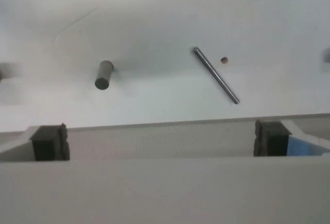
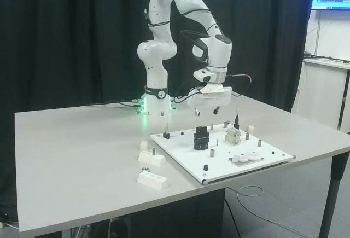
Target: Pick square peg 2.
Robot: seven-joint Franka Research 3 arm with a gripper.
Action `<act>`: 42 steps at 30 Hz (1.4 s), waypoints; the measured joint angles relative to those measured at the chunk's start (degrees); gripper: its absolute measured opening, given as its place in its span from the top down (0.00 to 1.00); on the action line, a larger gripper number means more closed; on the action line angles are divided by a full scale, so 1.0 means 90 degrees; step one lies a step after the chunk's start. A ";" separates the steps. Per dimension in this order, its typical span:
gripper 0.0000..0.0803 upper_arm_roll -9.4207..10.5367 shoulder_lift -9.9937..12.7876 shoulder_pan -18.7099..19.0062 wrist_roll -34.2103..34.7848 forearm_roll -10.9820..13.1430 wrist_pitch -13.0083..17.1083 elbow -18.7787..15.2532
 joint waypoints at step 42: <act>0.00 -0.0259 -0.0313 -0.0323 -0.0958 -0.0342 -0.0106 0.0365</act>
